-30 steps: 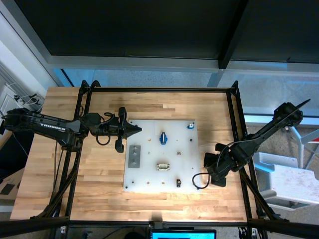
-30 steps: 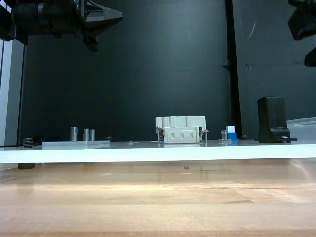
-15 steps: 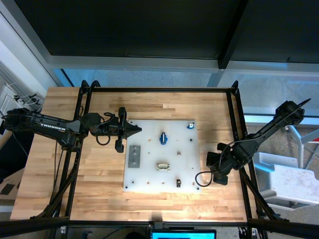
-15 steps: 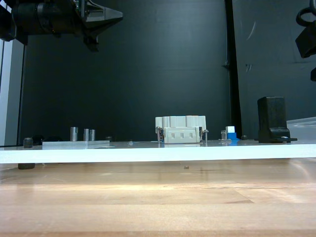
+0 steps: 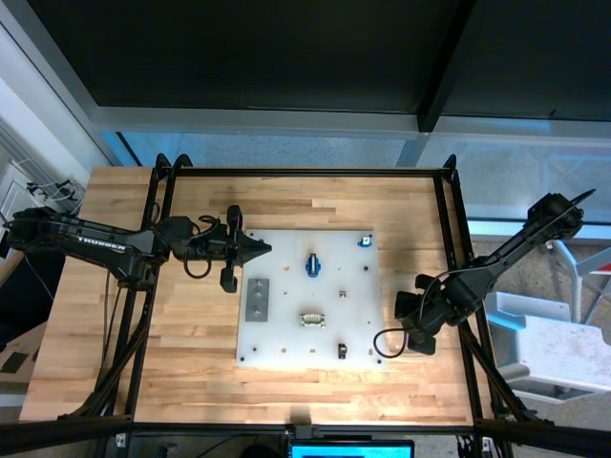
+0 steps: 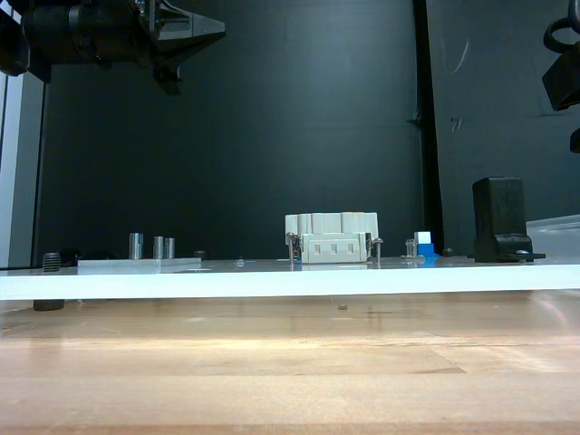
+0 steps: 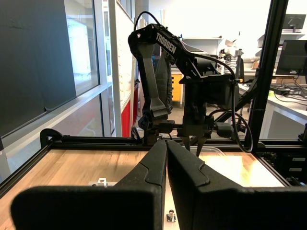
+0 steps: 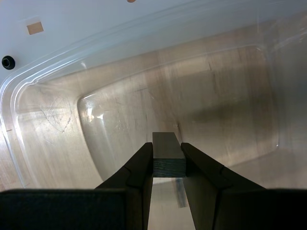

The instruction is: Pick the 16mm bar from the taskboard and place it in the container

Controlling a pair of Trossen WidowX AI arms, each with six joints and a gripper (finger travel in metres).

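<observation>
**Right arm drifts outward**

I see the right gripper, carrying the 16mm bar, sitting slightly farther right of the taskboard than a second ago; in the low view it has, I think, slid partly out of sight.

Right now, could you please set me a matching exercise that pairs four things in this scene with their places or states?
Things:
1. left gripper
2. 16mm bar
3. container
4. grey block

Places or states:
A. on the taskboard, left side
B. beneath the right gripper, beside the board
C. clamped between the right jaws
D. shut, empty, above the board's far left corner

Pairs: 1-D, 2-C, 3-B, 4-A
</observation>
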